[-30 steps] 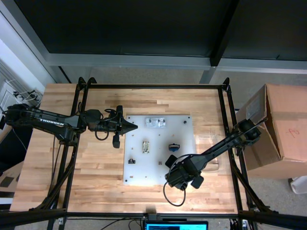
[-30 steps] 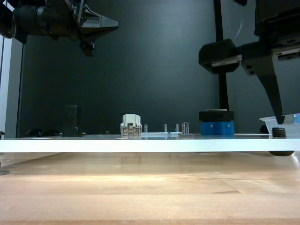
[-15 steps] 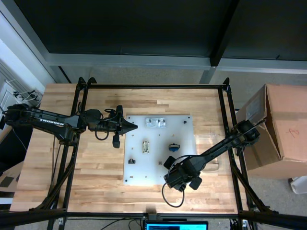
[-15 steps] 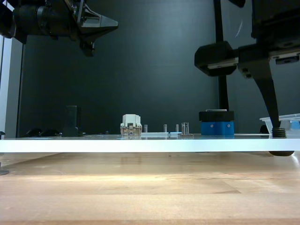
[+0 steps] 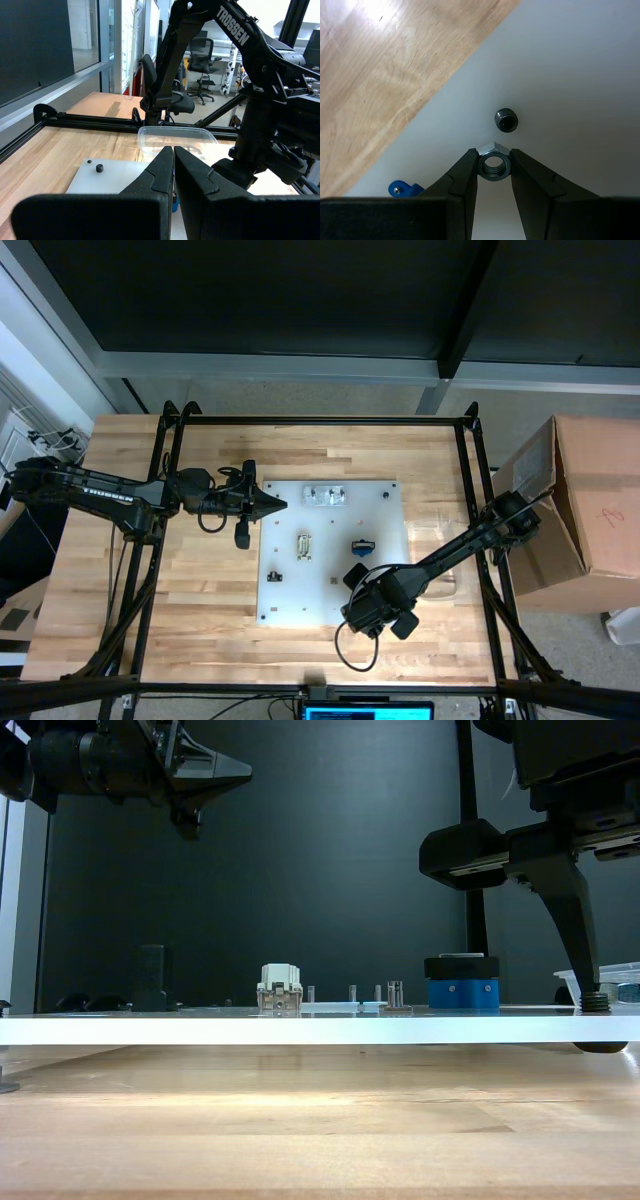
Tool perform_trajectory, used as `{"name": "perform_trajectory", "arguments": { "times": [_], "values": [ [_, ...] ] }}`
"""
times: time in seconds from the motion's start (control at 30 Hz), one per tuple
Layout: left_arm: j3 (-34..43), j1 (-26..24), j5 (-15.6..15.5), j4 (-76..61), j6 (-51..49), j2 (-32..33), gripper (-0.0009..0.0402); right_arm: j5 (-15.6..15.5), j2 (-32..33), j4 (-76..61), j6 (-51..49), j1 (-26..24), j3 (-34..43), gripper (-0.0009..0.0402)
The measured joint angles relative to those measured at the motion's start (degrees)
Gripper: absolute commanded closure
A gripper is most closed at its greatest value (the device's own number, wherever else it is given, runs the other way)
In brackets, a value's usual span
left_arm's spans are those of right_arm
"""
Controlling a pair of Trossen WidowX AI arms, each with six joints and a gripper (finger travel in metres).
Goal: Pick the M12 nut and place it on its threads and fasten
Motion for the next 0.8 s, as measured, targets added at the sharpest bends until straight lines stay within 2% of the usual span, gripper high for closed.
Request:
{"name": "perform_trajectory", "arguments": {
  "times": [0.8],
  "values": [
    [0.0,0.0,0.0,0.0,0.0,0.0,0.0393,0.0,-0.2,0.0,45.6,-0.3,0.0,0.0389]
  ]
}}
